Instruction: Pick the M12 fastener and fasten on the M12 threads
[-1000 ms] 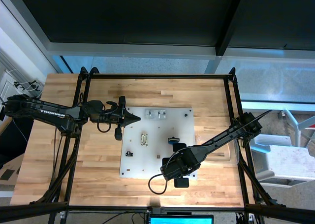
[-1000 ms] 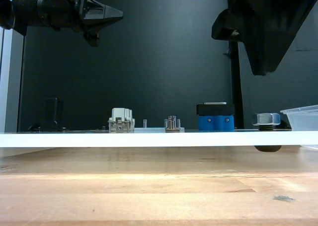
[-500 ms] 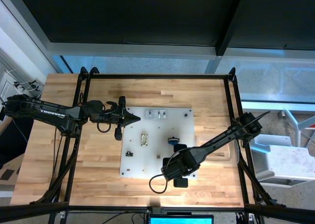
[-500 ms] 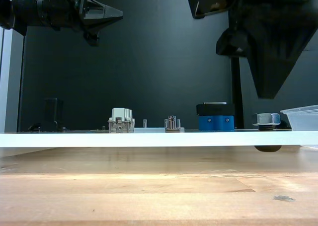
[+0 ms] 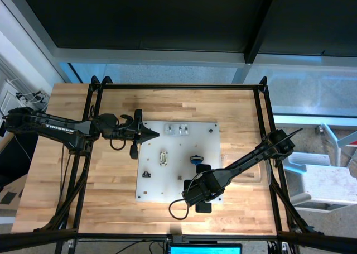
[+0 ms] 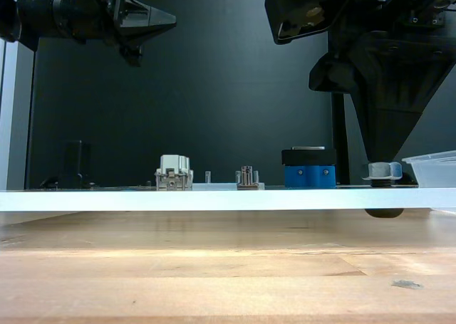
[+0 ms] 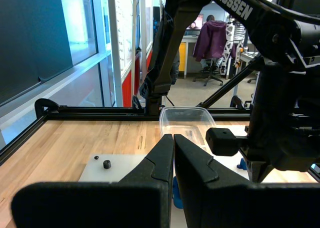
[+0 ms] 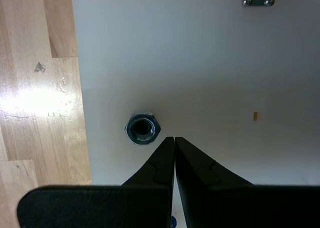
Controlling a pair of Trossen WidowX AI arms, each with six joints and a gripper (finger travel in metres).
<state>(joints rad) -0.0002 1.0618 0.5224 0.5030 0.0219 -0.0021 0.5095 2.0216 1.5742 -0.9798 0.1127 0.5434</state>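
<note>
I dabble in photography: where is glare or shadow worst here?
Right wrist view: bright glare on the wooden table beside the white board, where the shut right gripper hangs beside the nut. Low view: the left gripper, high at the left, is a dark silhouette.

Evidently a robotics lab: wooden table [image 5: 111, 176] inside a black frame [image 5: 178, 87], glass partitions [image 7: 80, 32], office chair [image 7: 214, 77] beyond.
</note>
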